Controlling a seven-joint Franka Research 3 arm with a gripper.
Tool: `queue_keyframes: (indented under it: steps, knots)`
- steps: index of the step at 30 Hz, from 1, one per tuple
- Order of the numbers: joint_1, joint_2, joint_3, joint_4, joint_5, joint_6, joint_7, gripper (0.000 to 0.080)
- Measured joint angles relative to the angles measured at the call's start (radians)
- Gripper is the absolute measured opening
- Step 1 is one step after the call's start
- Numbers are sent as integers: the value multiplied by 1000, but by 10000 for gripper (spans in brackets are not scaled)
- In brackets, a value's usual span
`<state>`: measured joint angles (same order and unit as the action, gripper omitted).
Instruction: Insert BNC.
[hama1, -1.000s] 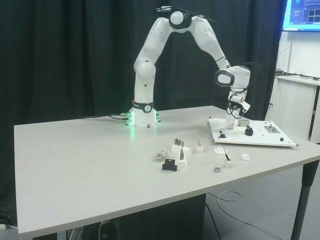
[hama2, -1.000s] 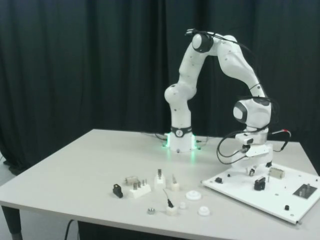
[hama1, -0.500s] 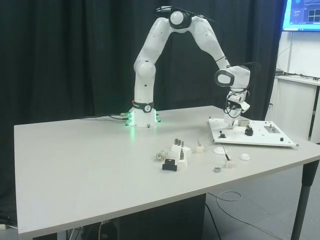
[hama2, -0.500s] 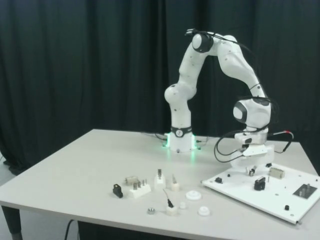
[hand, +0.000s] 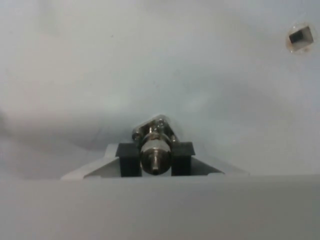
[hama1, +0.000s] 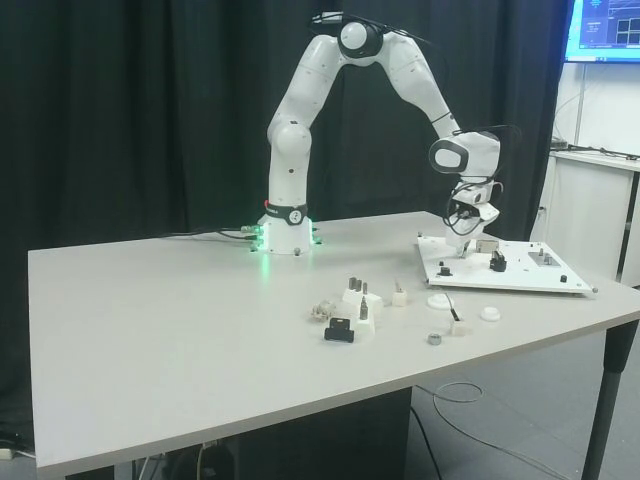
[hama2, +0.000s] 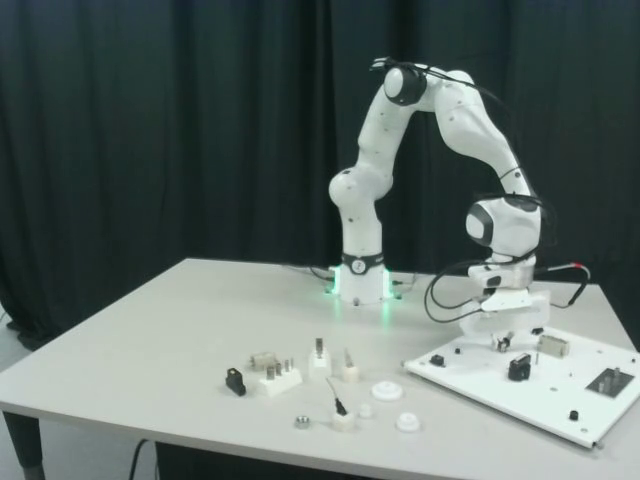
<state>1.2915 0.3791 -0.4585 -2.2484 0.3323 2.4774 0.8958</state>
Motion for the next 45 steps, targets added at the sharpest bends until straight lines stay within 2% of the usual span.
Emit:
queue_keyframes:
  steps: [19, 39, 45]
  knots:
    - [6, 0, -6, -2, 11, 3, 160, 125]
    - [7, 0, -7, -3, 14, 6, 244, 125]
    - [8, 0, -7, -4, 15, 8, 318, 125]
